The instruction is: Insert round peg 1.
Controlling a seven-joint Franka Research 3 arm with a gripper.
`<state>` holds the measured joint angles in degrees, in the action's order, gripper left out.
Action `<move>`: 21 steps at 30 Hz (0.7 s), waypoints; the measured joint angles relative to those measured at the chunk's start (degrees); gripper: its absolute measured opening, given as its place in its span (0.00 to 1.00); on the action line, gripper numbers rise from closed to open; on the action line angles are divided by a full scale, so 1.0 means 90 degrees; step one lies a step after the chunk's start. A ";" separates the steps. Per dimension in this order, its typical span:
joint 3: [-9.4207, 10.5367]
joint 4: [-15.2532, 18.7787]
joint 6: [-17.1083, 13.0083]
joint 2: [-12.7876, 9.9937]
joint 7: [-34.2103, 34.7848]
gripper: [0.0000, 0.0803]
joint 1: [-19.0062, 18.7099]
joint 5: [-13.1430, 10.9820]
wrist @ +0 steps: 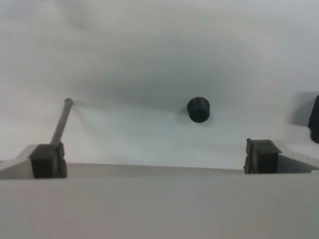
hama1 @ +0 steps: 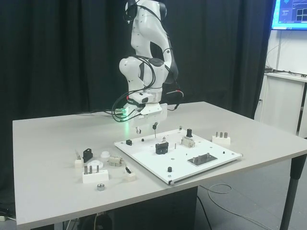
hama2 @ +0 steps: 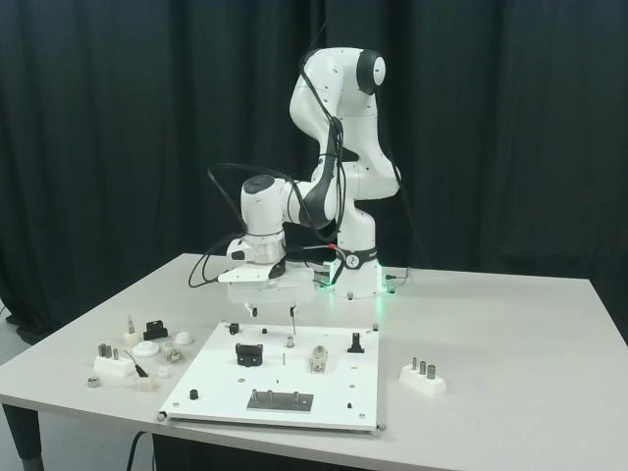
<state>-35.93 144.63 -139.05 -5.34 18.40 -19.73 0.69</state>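
Grey tabletop nearest me carries loose parts: a white block with grey pegs (hama1: 93,171), a nut (hama1: 101,187) and a small black clip (hama1: 88,154). Past them lies the white assembly board (hama1: 206,167), with a black bracket (hama1: 161,148) and a grey plate (hama1: 201,159) on it. Above the board's far edge I see the gripper (hama1: 146,128) hanging, its fingers spread wide apart. A thin grey round peg (wrist: 62,122) stands against one fingertip (wrist: 47,159) only; the other fingertip (wrist: 261,155) is bare, so nothing is clamped. From the wrist, a black knob (wrist: 199,109) sits on the board below, between the two tips. Behind, the white arm (hama2: 334,147) folds back on itself, elbow high, wrist pointing down, its base showing a green light (hama2: 339,283).
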 joint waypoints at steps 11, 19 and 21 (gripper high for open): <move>0.0008 0.0000 0.0065 0.0008 0.0000 1.00 -0.0014 0.0000; 0.0018 0.0000 0.0133 0.0010 0.0000 1.00 -0.0031 0.0000; 0.0023 0.0001 0.0144 0.0010 0.0000 1.00 -0.0032 0.0000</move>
<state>-35.72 144.64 -137.75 -5.26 18.40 -20.01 0.69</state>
